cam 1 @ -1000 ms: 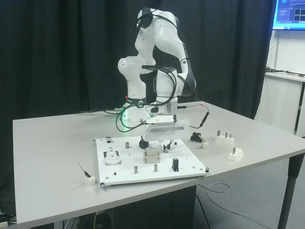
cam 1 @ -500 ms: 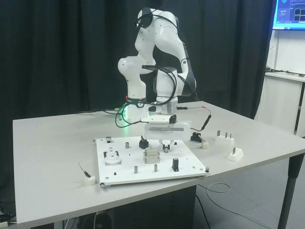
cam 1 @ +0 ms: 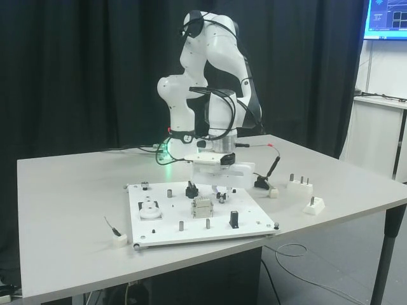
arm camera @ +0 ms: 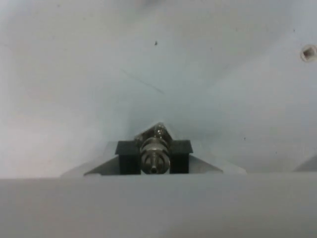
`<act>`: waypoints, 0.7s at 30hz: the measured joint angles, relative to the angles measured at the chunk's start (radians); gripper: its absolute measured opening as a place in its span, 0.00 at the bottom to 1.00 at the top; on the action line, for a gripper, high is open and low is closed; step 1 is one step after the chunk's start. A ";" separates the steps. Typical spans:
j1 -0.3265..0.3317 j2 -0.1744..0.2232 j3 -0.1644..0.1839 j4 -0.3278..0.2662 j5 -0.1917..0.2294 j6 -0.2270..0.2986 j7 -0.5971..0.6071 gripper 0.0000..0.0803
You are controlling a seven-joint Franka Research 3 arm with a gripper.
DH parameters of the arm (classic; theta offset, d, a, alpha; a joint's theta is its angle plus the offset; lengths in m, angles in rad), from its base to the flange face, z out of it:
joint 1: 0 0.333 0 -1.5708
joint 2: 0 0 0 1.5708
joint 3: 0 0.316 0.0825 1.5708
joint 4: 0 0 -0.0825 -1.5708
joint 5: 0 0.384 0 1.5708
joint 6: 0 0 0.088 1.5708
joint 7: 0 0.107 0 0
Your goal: Insert BNC.
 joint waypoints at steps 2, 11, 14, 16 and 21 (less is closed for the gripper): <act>0.000 0.000 0.000 0.000 0.000 0.000 0.036 0.15; 0.001 0.000 0.000 0.000 0.000 0.000 0.212 0.15; 0.001 0.000 0.000 0.000 0.000 0.001 0.274 0.15; 0.001 0.000 0.000 0.000 0.000 0.001 0.315 0.15; 0.001 0.001 0.000 -0.001 0.000 0.003 0.417 0.15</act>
